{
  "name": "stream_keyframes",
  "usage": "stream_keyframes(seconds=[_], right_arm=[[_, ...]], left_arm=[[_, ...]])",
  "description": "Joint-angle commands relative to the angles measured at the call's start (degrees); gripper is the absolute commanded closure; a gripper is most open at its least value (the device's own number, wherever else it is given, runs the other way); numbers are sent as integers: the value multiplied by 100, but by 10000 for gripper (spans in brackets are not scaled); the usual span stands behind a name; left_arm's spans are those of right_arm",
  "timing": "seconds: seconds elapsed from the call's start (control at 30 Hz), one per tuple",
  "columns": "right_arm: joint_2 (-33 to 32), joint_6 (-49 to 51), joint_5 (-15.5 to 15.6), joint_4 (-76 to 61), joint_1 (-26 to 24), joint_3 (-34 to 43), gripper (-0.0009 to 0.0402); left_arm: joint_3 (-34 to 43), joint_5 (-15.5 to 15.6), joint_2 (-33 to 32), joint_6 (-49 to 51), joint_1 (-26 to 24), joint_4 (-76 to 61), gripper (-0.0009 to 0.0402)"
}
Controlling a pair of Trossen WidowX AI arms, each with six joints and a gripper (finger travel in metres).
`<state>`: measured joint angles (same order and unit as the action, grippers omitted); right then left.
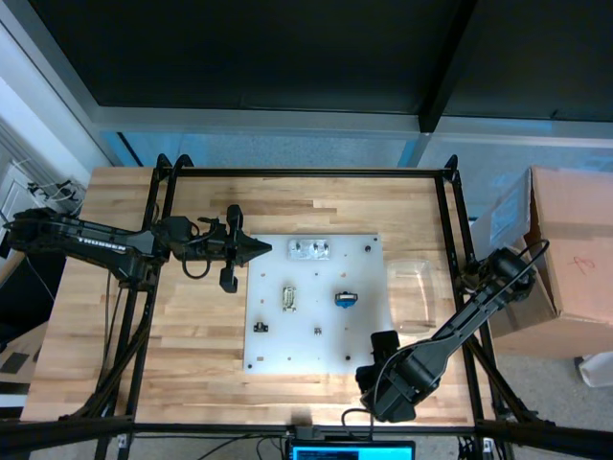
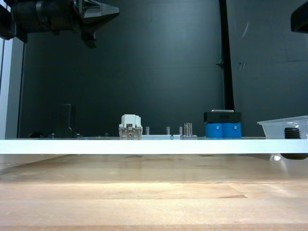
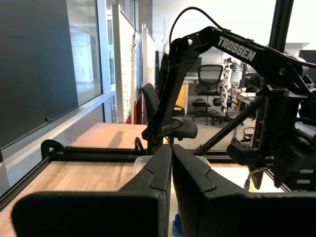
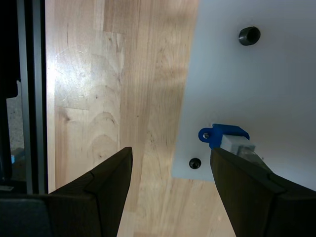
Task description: Remove the RJ45 connector from the taskboard and place in the container
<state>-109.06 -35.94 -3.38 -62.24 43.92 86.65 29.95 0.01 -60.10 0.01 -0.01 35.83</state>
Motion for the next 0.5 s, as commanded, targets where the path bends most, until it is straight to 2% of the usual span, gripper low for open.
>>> stream_keyframes(seconds=[0.03,0.27,0.5], right_arm=[[-72,-11,-2,66,-2,0,196],[-98,-96,-9,197,-4,0,246],[-98,-269,-26,192,-4,-11,312]], left_arm=[[0,-2,-2,0,0,0,393],[0,-2,-2,0,0,0,393],[0,-2,-2,0,0,2,393]])
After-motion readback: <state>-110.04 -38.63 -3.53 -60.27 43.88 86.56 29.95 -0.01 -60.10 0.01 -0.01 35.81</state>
